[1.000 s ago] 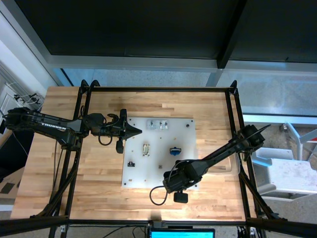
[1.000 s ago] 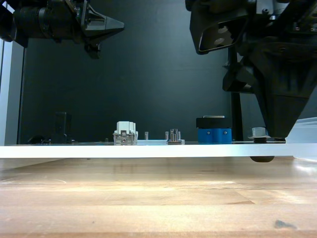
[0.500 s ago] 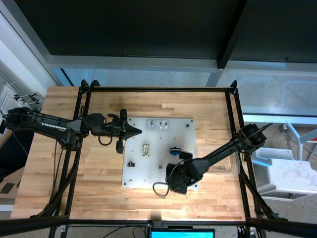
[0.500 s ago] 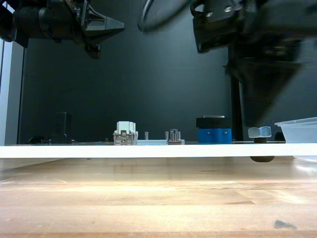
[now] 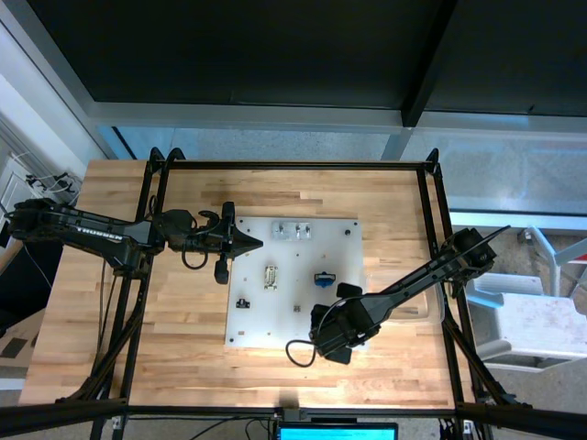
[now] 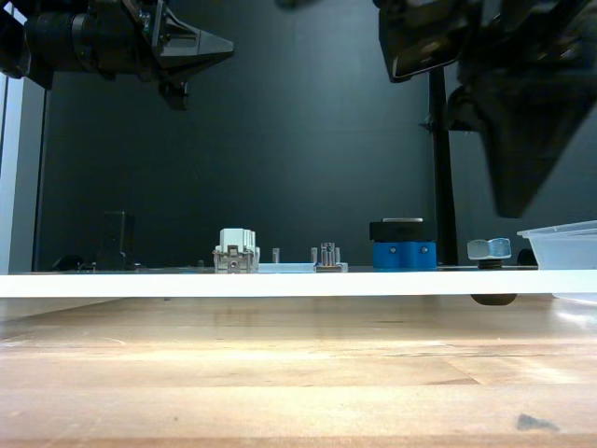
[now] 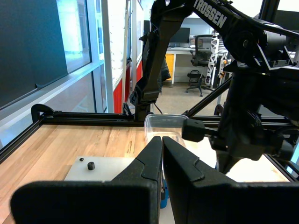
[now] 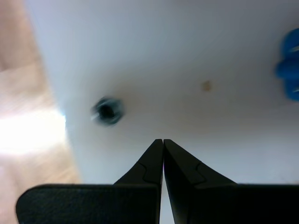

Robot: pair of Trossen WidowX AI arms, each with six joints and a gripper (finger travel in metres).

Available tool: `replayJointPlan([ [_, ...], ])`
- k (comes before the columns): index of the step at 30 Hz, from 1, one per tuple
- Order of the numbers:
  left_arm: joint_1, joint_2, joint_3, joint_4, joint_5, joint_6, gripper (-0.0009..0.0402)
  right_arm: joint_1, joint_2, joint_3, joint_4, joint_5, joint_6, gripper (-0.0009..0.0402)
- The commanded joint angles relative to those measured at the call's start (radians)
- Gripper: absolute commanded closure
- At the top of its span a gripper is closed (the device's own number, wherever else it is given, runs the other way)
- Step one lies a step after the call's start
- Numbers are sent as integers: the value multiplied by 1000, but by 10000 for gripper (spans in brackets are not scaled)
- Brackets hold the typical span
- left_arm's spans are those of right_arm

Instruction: Unfasten the M12 fastener and place in the container

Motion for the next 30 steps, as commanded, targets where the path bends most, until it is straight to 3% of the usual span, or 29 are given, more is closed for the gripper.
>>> replayJointPlan([
  [1, 0, 0, 0, 0, 0, 0, 393, 1, 0, 1, 43, -89, -7, 393],
  [3, 0, 0, 0, 0, 0, 0, 393, 2, 0, 1, 76, -149, -11, 393],
  [6, 0, 0, 0, 0, 0, 0, 393, 3, 0, 0, 138, -205, -19, 393],
  [16, 0, 0, 0, 0, 0, 0, 393, 2, 42, -6, 182, -182, -64, 393],
  [22, 0, 0, 0, 0, 0, 0, 393, -3, 42, -21, 201, -134, -79, 393],
  [30, 0, 0, 0, 0, 0, 0, 393, -8, 42, -33, 198, -124, -79, 393],
])
